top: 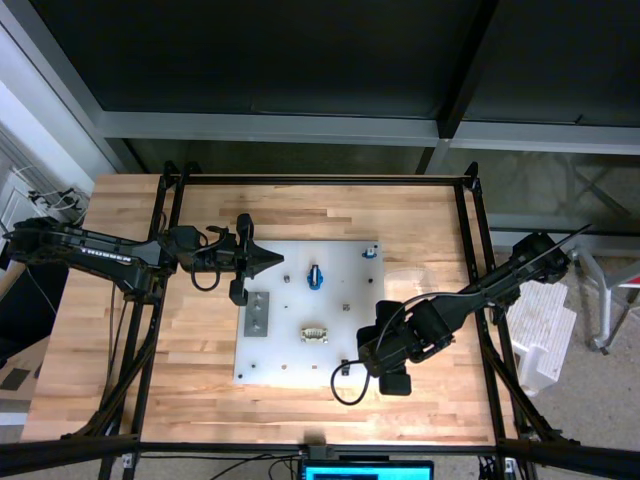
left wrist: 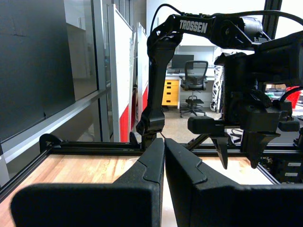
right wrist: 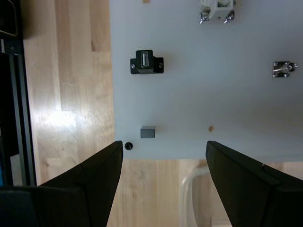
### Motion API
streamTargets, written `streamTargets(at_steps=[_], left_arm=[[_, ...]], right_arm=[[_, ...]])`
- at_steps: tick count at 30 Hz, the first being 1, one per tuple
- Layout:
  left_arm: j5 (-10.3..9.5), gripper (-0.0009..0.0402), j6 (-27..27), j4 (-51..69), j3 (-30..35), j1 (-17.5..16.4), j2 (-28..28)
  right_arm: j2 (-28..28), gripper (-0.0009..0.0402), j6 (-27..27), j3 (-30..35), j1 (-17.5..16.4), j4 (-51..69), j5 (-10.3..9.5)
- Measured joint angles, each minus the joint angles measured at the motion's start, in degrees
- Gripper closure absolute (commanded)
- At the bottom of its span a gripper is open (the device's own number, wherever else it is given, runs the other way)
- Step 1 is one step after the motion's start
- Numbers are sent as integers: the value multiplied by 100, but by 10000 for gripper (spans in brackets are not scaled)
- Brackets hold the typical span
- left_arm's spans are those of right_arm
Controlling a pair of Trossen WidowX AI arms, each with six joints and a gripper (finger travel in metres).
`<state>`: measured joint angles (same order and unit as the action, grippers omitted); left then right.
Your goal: Remove the 16mm bar from the taskboard and place in the container
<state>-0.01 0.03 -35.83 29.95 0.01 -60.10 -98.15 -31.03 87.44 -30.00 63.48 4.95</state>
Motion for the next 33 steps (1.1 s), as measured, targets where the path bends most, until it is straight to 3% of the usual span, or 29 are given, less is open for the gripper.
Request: streamTargets(at_steps=[17,33], left_arm=[[0,393,0,0,0,0,0],[0,393,0,0,-2,0,0]], right_arm=[[0,148,-35,-245,-37,-393,48],[0,148,-131,-901,-48,-1320,153]])
